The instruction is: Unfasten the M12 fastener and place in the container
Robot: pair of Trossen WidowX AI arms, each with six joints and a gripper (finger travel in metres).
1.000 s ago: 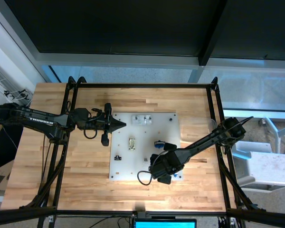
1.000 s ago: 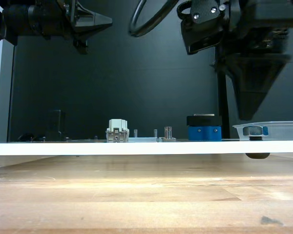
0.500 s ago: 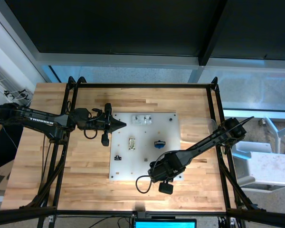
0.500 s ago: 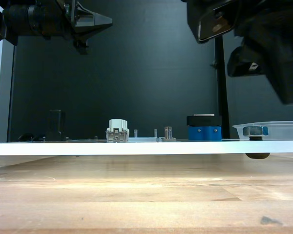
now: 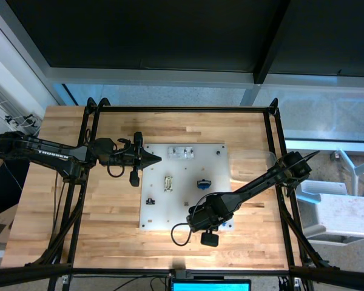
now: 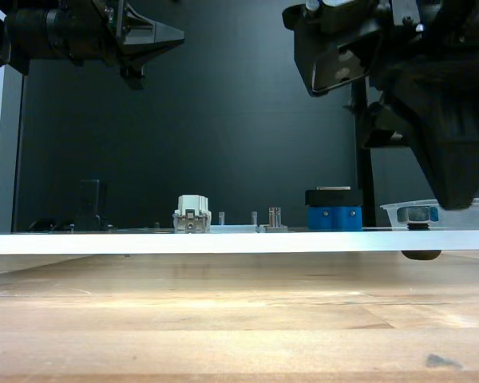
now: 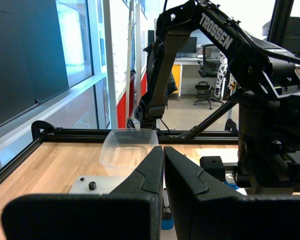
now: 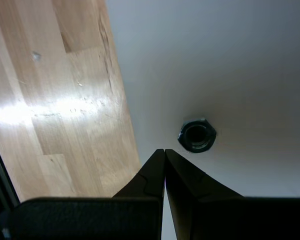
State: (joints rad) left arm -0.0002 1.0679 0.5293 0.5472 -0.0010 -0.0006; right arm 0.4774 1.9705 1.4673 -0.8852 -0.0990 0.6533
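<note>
The M12 fastener [image 8: 196, 135] is a small hex nut on the white board [image 8: 240, 60]. In the low view the nut [image 6: 415, 214] sits on top of its short black stud, in front of the clear container [image 6: 393, 209]. My right gripper [image 8: 164, 151] is shut with nothing between its fingers, its tips a short way from the nut. It hangs over the board's near right edge [image 5: 215, 223] and reaches down just right of the nut [image 6: 455, 201]. The container [image 7: 129, 145] looks empty. My left gripper [image 7: 163, 150] is shut and empty, held high at the board's far left [image 5: 151, 159].
On the board stand a blue-and-black part [image 6: 333, 209], a white connector [image 6: 191, 215], a silver post [image 6: 275, 217] and a black post [image 7: 92, 185] at the far right corner. Bare wooden table [image 5: 109, 242] surrounds the board.
My right arm has swung from over the blue part to the board's near right edge and come down beside the nut. The left arm has not moved.
</note>
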